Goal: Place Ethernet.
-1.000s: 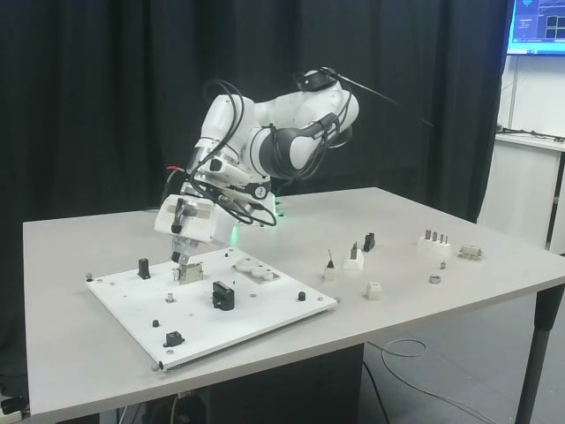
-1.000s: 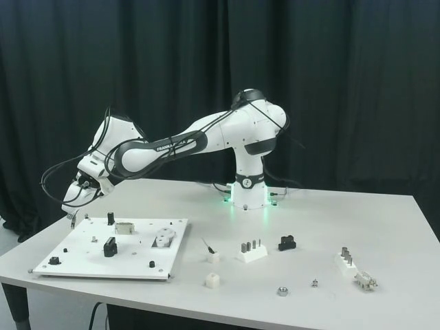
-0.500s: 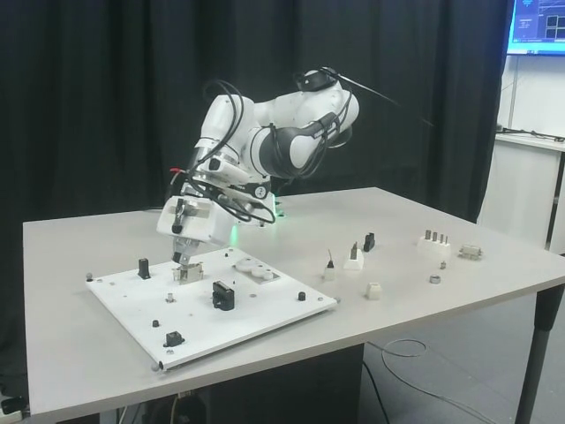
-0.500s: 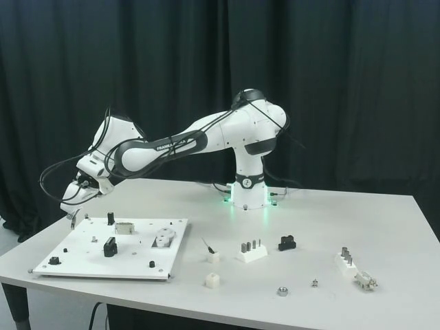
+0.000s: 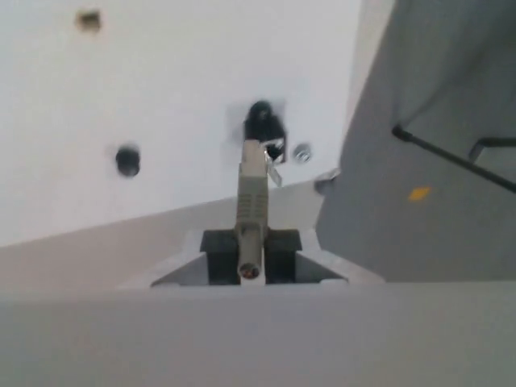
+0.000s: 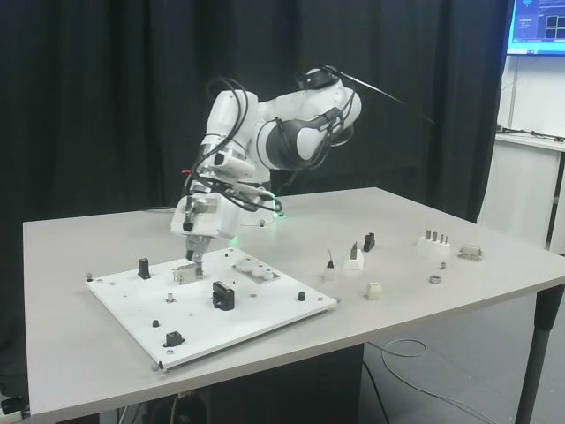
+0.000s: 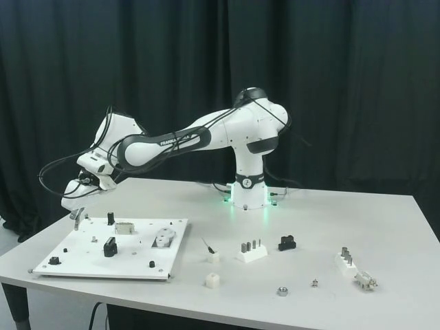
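Grey desk (image 6: 397, 221) before black curtains; white board (image 6: 212, 300) at one end, small parts scattered at the other. White arm (image 7: 206, 137) reaches out low over the board's far edge, wrist tipped down. Jaws clamped on the Ethernet plug (image 5: 251, 193), which hangs from the gripper (image 6: 191, 253) above the board, near a black fixture (image 5: 263, 122).

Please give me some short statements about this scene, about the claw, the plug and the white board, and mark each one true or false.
1. The claw holds an Ethernet plug. True.
2. The claw hangs over the white board. True.
3. The plug lies on the grey table. False: it is in the claw, above the board.
4. The arm's base stands on the board. False: it stands on the table behind it.
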